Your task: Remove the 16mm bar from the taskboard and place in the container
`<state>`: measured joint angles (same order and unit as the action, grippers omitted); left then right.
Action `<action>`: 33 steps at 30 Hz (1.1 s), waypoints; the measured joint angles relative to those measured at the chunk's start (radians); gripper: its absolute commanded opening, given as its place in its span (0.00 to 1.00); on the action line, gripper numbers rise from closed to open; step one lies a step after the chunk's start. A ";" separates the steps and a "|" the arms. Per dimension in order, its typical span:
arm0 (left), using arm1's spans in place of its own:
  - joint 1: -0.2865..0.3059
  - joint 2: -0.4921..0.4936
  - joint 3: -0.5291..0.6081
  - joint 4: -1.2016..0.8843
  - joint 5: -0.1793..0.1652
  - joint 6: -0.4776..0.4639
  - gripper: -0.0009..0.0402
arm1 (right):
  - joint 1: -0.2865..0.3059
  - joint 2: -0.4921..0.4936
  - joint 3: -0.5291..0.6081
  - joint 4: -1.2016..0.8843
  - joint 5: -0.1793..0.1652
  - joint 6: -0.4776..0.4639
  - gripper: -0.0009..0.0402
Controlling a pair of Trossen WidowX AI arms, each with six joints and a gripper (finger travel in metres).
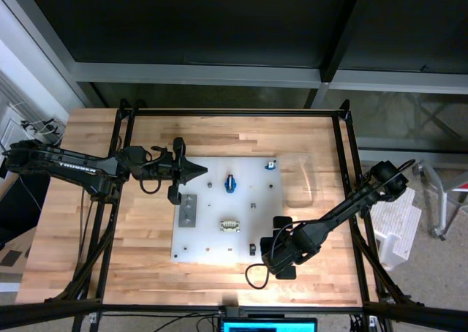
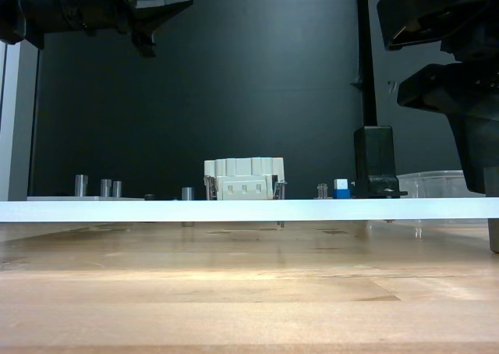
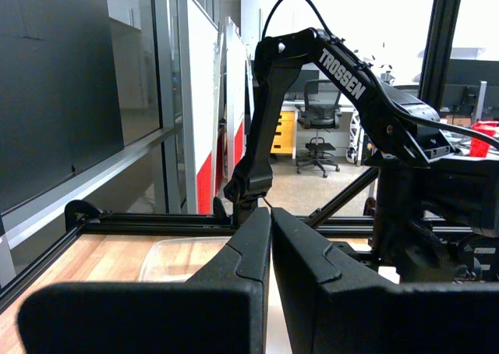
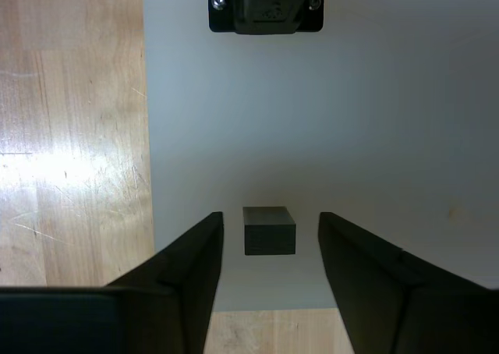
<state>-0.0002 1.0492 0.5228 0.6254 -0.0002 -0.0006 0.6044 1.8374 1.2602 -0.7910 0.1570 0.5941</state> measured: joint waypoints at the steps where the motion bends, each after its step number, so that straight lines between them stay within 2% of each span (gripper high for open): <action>1: 0.000 0.000 0.000 0.000 0.000 0.000 0.02 | 0.000 0.000 0.000 0.000 0.000 0.000 0.32; 8: 0.000 0.000 0.000 0.000 0.000 0.000 0.02 | 0.000 0.000 0.000 0.002 -0.002 0.000 0.14; 15: 0.000 0.000 0.000 0.000 0.000 0.000 0.02 | 0.000 -0.002 0.000 0.001 -0.002 0.000 0.03; 23: 0.000 0.000 0.000 0.000 0.000 0.000 0.02 | 0.000 -0.026 0.000 -0.008 -0.002 -0.001 0.04; 33: 0.000 0.000 0.000 0.000 0.000 0.000 0.02 | 0.000 -0.116 0.000 -0.061 0.002 -0.005 0.04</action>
<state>-0.0002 1.0492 0.5224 0.6254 -0.0006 -0.0006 0.6041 1.7210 1.2606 -0.8524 0.1593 0.5896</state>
